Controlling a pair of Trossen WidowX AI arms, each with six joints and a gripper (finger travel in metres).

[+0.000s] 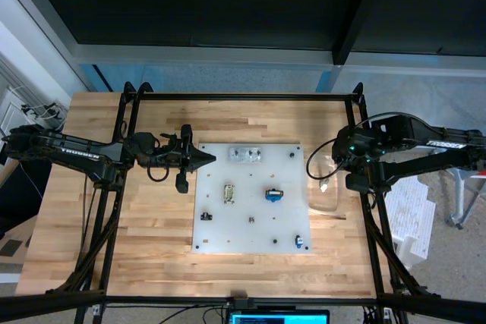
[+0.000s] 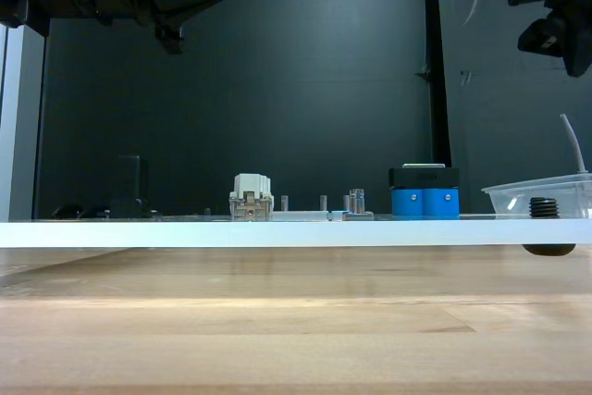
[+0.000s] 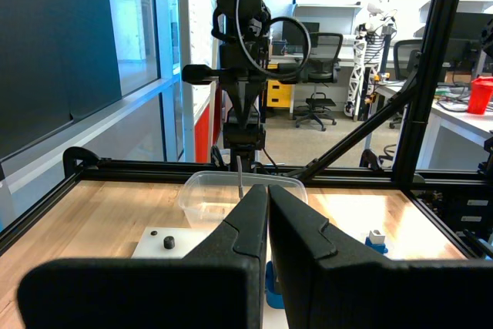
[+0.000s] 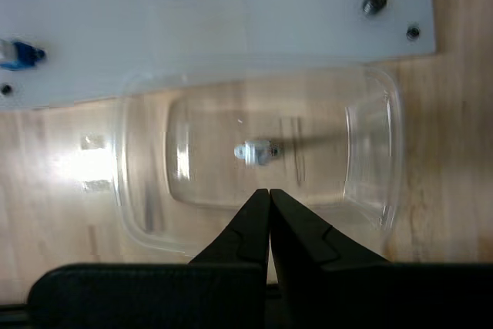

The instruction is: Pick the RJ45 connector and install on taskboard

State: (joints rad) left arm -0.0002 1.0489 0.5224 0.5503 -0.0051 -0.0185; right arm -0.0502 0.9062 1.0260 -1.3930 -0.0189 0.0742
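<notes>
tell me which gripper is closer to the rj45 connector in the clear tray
Right. The right gripper hangs above the clear tray that holds the RJ45 connector. The left gripper is raised over the taskboard's opposite edge.

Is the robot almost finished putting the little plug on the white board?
Not yet, it is only starting. Nothing looks done: the RJ45 connector lies in the clear tray beside the taskboard. In hand: the right pincer hovers above the tray, shut and empty, pointing at the plug. The left pincer hangs shut above the board's left edge. Left: grab the plug, carry it over, fit it on the board.
</notes>
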